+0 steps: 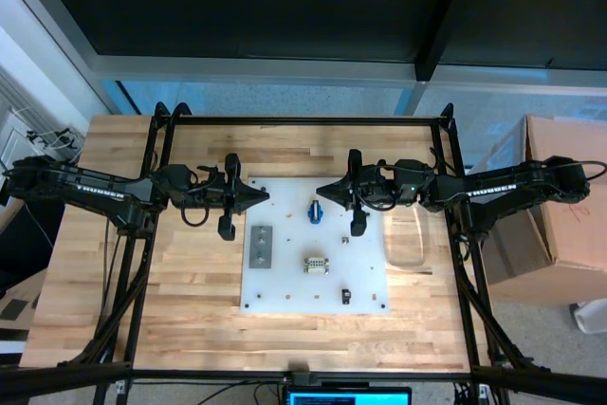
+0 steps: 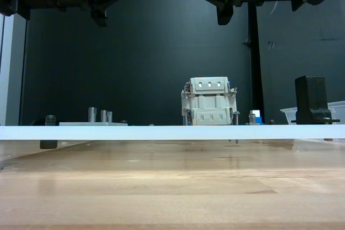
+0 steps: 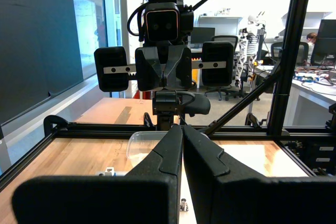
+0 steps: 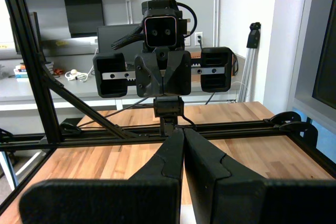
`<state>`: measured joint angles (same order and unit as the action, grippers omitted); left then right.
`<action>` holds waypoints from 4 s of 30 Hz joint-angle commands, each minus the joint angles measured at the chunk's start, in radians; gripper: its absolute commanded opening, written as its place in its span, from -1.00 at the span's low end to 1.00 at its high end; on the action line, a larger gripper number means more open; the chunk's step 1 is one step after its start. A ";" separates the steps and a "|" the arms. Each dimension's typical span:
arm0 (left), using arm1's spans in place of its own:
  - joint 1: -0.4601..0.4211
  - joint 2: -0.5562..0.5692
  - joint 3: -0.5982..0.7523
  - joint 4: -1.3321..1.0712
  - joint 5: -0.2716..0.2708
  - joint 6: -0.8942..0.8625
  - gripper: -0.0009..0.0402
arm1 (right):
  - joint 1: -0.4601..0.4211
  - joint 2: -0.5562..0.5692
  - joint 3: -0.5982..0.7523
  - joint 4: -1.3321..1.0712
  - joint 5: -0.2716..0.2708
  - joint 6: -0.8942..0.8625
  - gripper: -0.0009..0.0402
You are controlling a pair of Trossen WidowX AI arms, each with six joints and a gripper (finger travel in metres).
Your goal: Remove the HAN10E connector from the taskboard and place in the container
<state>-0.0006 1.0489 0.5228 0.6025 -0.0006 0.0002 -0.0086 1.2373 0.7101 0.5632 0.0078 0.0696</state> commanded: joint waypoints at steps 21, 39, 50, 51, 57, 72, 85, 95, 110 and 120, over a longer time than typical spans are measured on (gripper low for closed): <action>0.001 0.000 0.000 0.000 0.000 0.000 -0.96 | 0.087 0.032 0.245 -0.546 -0.063 0.024 -0.96; 0.001 0.000 0.000 0.000 0.000 0.000 -0.96 | 0.242 0.348 0.790 -1.444 0.026 0.130 -0.96; 0.001 0.000 0.000 0.000 0.000 0.000 -0.96 | 0.264 0.561 1.066 -1.720 0.027 0.190 -0.96; 0.000 0.000 0.000 0.000 0.000 0.000 -0.96 | 0.265 0.578 1.085 -1.733 0.027 0.193 -0.96; 0.001 0.000 0.000 0.000 0.000 0.000 -0.96 | 0.271 0.662 1.165 -1.761 0.026 0.195 -0.93; 0.000 0.000 0.000 0.000 0.000 0.000 -0.96 | 0.280 0.787 1.211 -1.798 0.027 0.231 0.15; 0.001 0.000 0.000 0.000 0.000 0.000 -0.96 | 0.289 0.910 1.211 -1.780 0.027 0.220 0.56; 0.001 0.000 0.000 0.000 0.000 0.000 -0.96 | 0.290 0.931 1.184 -1.739 0.027 0.210 0.44; 0.000 0.000 0.000 0.000 0.000 0.000 -0.96 | 0.287 0.931 1.175 -1.733 0.027 0.203 -0.32; 0.001 0.000 0.000 0.000 0.000 0.000 -0.96 | 0.286 0.930 1.175 -1.734 0.027 0.202 -0.87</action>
<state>-0.0002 1.0489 0.5224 0.6025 -0.0006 0.0002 0.2764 2.1685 1.8851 -1.1725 0.0406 0.2710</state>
